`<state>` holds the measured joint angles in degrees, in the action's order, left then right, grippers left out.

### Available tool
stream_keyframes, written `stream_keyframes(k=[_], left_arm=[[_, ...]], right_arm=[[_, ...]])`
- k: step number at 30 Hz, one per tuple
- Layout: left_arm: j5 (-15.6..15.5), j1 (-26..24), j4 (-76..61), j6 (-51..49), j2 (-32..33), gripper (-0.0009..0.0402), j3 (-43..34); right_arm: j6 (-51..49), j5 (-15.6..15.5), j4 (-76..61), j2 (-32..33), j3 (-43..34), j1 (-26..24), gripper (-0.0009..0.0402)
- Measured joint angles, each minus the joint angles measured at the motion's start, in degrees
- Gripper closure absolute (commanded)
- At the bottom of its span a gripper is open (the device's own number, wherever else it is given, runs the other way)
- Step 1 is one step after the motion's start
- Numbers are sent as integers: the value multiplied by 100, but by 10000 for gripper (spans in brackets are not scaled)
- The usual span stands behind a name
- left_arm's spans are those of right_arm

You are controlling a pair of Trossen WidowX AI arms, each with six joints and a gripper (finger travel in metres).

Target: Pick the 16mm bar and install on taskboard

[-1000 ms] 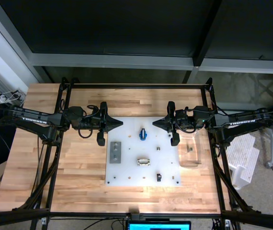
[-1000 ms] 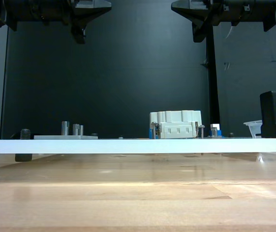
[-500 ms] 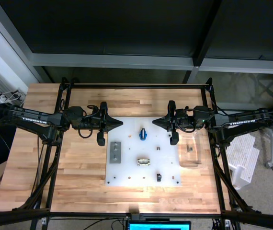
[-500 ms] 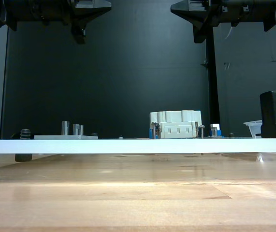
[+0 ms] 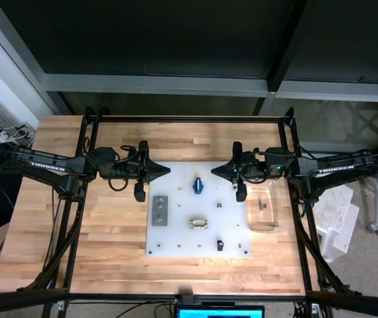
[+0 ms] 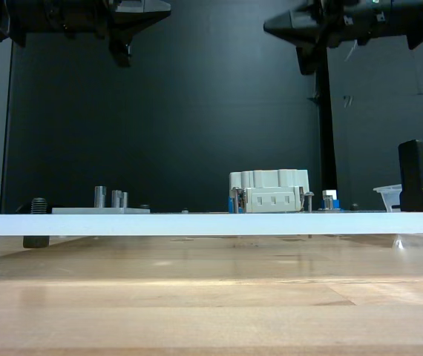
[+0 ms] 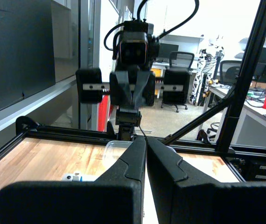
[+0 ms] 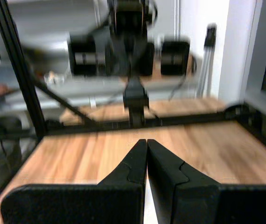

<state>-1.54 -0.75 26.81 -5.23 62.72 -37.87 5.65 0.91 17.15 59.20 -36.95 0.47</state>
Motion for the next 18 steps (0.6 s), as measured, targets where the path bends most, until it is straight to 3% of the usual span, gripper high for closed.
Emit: stream_keyframes(k=[11,18], left_arm=[[0,-2,0,0,-2,393,2],[-2,0,0,2,0,393,2]], right_arm=[[157,-52,-3882,-144,-1237,238,393],[535,-52,-5674,-103,-1606,533,393]])
